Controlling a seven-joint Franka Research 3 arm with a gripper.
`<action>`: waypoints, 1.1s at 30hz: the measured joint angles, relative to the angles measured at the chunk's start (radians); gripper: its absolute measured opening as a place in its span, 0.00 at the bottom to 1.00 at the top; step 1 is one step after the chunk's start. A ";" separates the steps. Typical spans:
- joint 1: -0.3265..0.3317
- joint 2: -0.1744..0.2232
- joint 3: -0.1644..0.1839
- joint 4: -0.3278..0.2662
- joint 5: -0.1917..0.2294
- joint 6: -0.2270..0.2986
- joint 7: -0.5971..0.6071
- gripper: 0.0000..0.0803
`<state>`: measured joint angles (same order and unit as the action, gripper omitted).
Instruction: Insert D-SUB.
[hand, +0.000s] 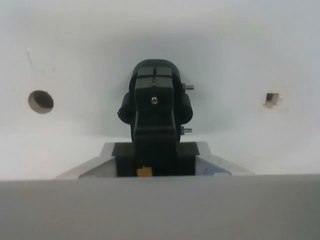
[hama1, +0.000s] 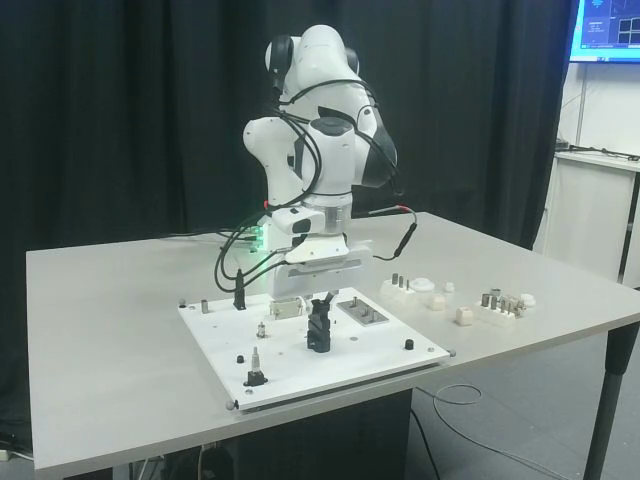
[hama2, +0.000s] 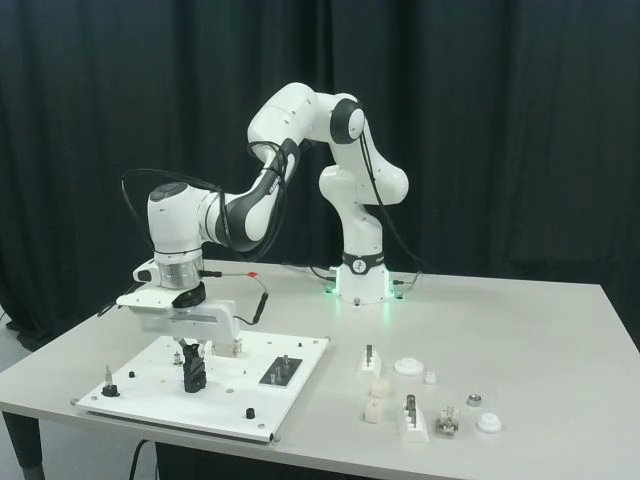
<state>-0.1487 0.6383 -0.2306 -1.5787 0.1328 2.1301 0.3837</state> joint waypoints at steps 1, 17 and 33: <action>0.000 0.000 0.000 0.000 0.001 0.000 -0.005 0.19; 0.000 -0.001 -0.008 -0.005 0.034 0.004 -0.028 0.19; 0.007 -0.001 -0.015 -0.007 0.036 0.008 -0.027 0.19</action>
<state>-0.1413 0.6372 -0.2459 -1.5853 0.1687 2.1382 0.3565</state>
